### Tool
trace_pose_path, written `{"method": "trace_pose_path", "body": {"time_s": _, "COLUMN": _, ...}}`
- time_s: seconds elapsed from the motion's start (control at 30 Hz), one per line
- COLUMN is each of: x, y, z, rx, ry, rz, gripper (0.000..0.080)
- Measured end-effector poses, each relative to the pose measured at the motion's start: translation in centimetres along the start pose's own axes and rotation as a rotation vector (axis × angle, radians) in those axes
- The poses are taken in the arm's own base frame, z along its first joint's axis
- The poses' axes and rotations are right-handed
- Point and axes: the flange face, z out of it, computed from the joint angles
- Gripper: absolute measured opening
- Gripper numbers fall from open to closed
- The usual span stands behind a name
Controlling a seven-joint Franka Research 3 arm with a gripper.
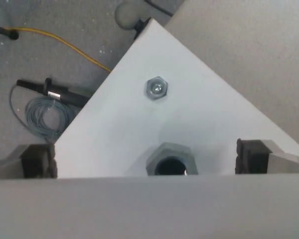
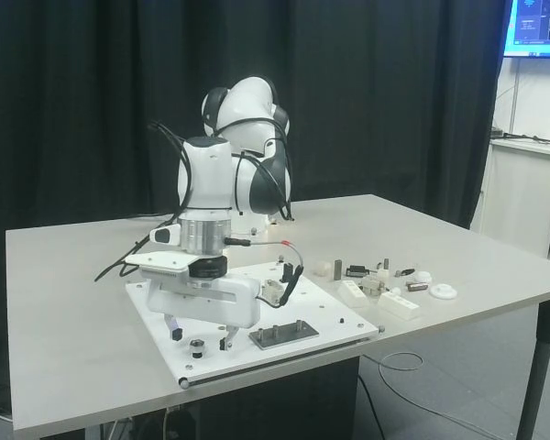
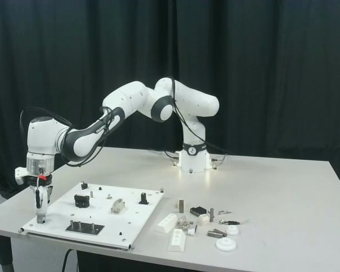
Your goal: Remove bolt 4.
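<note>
The hand [image 1: 144, 158] hangs over the corner of the white board [image 1: 199, 124], its two black-padded fingertips [image 1: 251, 157] spread wide and gripping nothing. Directly between them, low in the wrist view, sits a large grey hex bolt head [image 1: 170, 160] with a dark socket in its middle — most likely bolt 4, though no marking on the board confirms the number. It stands on the board, apart from both fingertips, with clear gaps on either side. A little farther along the board from the hand lies a smaller hex nut [image 1: 157, 88], well clear of the fingers.

From the first room view the hand [image 2: 200, 332] points straight down above the near-left part of the board [image 2: 330, 307], and the bolt [image 2: 197, 347] shows as a small dark stud just below it. The second room view places the hand [image 3: 40, 218] at the left end of the board [image 3: 136, 218], hovering close to its surface.

The board rests on the grey worktop [image 3: 283, 187]. To its right a scatter of small white and grey parts [image 3: 199, 224] lies on the worktop — well apart from the hand. Beyond the board's corner, down on the floor, a coiled grey cable [image 1: 42, 117] is visible.
</note>
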Motion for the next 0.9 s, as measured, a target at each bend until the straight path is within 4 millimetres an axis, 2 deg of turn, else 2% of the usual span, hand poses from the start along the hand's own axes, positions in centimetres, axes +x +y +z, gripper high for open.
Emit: {"method": "trace_pose_path", "body": {"time_s": 0.9, "x": 0.4, "y": 0.5, "z": 1.1, "rx": -0.009, "ry": 0.000, "rz": -0.040, "gripper": 0.0800}}
